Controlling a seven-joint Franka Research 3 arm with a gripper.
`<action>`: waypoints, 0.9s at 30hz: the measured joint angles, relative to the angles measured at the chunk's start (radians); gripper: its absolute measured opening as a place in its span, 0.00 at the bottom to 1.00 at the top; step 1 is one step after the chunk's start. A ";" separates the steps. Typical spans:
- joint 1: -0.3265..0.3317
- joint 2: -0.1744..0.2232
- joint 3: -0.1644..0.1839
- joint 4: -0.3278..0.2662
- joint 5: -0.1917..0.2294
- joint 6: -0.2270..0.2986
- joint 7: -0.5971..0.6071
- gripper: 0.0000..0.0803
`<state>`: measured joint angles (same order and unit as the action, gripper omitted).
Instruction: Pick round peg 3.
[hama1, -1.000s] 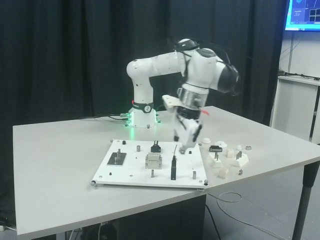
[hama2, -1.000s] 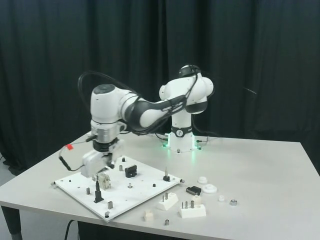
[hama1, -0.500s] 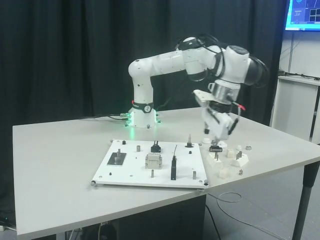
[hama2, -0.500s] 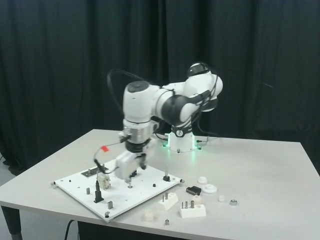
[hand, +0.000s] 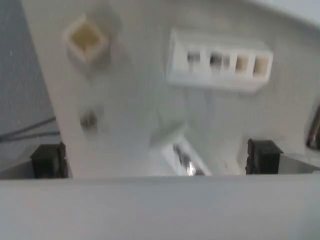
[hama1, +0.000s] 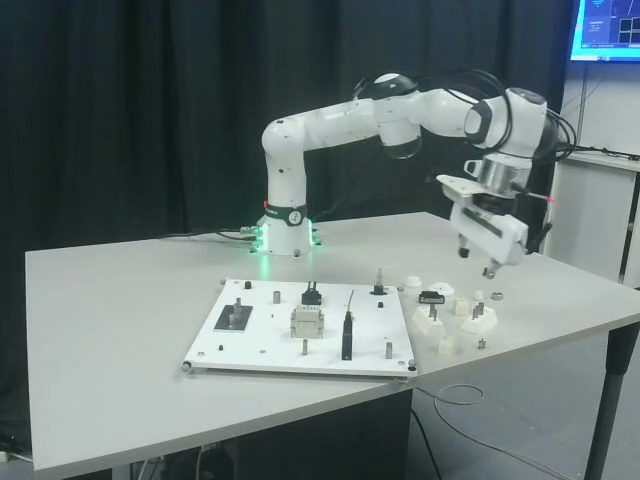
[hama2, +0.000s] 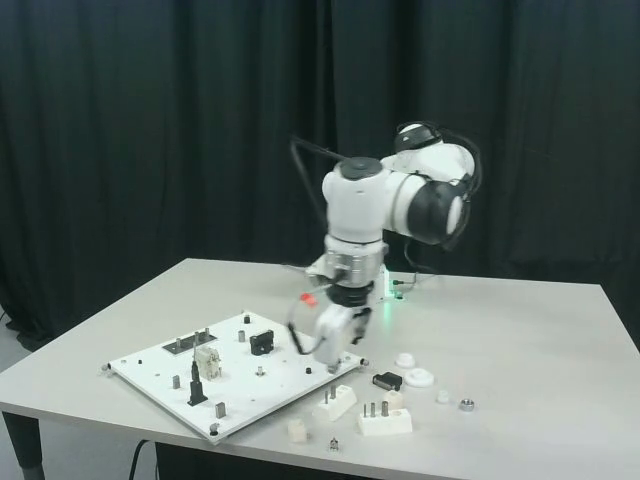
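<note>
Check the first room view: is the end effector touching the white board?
No, the end effector hangs in the air beyond the white board, above the loose white blocks.

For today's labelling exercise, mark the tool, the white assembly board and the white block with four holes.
tool (hama1: 488, 262), first room view, between its fingertips.
white assembly board (hama1: 262, 335), first room view, bare patch of its top face.
white block with four holes (hand: 220, 65), wrist view, top face between the holes.

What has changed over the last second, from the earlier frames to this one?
The arm swung the gripper away from above the white assembly board, across the table, to hover above the loose white peg holders beside the board. Nothing appears to have been taken hold of or let go. The board, its parts and the loose pieces on the grey table stayed where they were.
</note>
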<state>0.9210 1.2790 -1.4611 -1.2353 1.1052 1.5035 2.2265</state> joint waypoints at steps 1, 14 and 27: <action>0.009 0.000 0.001 0.000 0.002 0.003 0.000 1.00; 0.113 0.000 0.023 -0.017 -0.011 0.062 -0.103 1.00; 0.161 -0.006 0.057 -0.141 -0.017 0.137 -0.265 1.00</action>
<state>1.0818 1.2729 -1.4046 -1.3761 1.0877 1.6408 1.9618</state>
